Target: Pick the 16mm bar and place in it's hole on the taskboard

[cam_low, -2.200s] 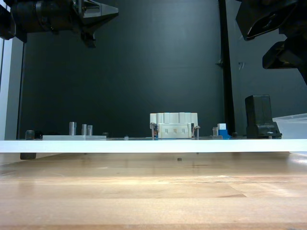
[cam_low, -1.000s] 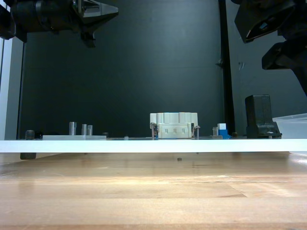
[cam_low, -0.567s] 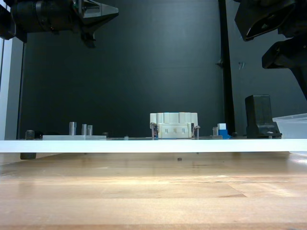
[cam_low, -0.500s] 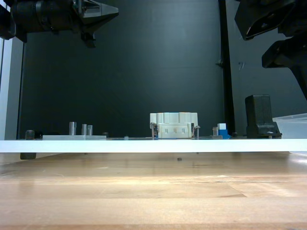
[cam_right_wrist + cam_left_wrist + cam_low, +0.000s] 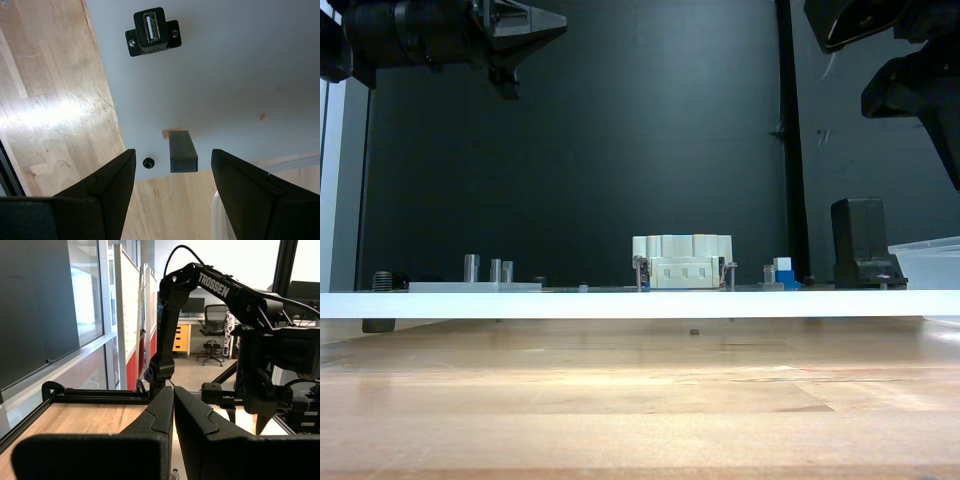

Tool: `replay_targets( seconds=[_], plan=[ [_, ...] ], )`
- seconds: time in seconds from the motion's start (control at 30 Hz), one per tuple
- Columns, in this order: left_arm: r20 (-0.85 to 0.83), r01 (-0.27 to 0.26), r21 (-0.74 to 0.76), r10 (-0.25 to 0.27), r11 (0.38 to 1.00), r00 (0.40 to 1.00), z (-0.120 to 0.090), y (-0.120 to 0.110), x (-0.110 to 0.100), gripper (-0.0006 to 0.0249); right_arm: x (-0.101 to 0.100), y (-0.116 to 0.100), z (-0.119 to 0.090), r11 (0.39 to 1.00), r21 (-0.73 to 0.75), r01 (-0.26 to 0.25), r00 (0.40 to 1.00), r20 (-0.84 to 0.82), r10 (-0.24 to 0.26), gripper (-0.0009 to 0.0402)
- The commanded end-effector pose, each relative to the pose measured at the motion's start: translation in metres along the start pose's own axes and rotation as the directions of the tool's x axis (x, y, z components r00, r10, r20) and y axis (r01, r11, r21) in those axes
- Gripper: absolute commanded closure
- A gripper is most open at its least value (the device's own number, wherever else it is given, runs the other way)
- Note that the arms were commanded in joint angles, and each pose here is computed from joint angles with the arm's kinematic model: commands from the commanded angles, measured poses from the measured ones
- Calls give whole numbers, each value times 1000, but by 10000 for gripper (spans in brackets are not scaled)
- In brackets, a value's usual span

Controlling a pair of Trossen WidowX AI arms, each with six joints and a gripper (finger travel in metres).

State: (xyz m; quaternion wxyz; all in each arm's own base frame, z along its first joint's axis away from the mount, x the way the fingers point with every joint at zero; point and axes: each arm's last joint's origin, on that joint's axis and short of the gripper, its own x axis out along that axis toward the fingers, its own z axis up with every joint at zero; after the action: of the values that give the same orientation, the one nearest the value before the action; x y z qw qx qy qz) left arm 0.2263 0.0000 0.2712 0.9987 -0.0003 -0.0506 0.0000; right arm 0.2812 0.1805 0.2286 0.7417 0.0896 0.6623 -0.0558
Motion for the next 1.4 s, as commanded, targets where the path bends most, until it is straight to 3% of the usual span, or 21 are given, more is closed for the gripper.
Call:
replay_targets(
  seconds=[0.03, 0.53, 1.4],
  plan=[
    [0, 0, 0, 0, 1000, 1000, 0, 0, 0, 243, -5, 0, 0, 1000, -3, 7, 1000, -7, -7, 183],
    [0, 0, 0, 0, 1000, 1000, 0, 0, 0, 243, -60, 1, 4, 999, -7, 51, 999, -13, -51, 183],
    [0, 0, 0, 0, 1000, 1000, 0, 0, 0, 243, -59, 2, 5, 999, -7, 50, 999, -11, -50, 183]
  ],
)
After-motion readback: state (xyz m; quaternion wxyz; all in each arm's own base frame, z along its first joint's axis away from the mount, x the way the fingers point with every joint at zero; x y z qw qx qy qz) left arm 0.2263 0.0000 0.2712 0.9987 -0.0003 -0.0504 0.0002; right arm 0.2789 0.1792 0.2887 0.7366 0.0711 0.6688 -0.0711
